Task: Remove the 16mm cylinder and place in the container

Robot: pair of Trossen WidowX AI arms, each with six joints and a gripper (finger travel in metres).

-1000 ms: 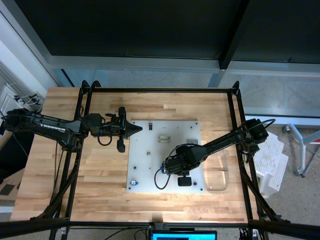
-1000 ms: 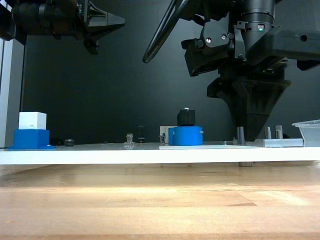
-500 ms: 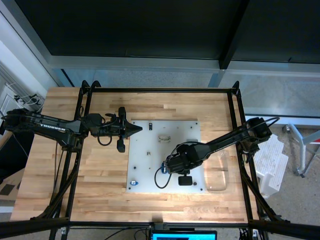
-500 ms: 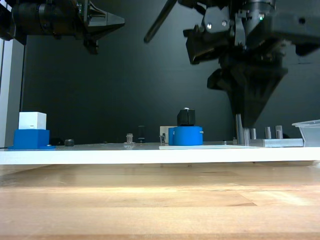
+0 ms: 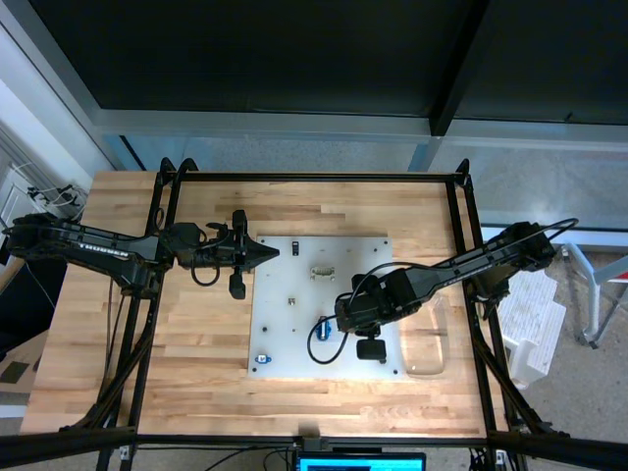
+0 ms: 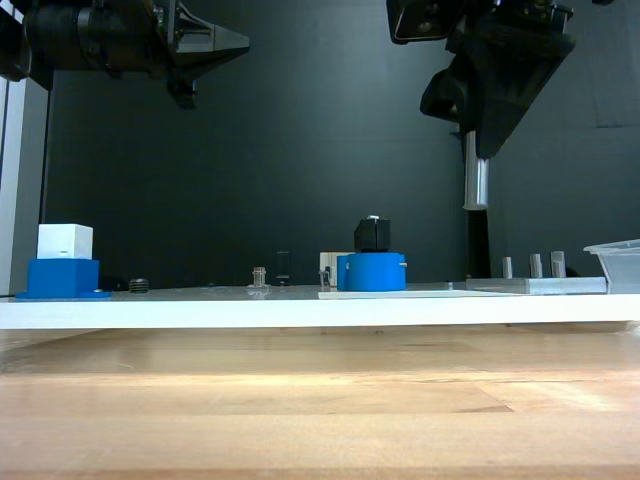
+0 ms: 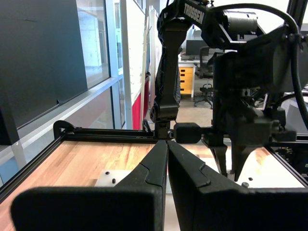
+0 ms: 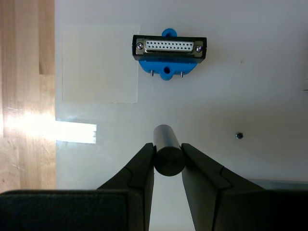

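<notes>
Low view: 16mm cylinder (image 6: 476,182) half hidden in right gripper (image 6: 484,143), left gripper (image 6: 236,42) aloft

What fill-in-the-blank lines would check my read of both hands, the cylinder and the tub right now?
The right hand grips the 16mm cylinder, which hangs ___ the white board, clear of it.
The container sits by the board's ___ edge.
The left hand, parked high at the board's left side, is ___, not open.
Missing words: above; right; shut.
</notes>
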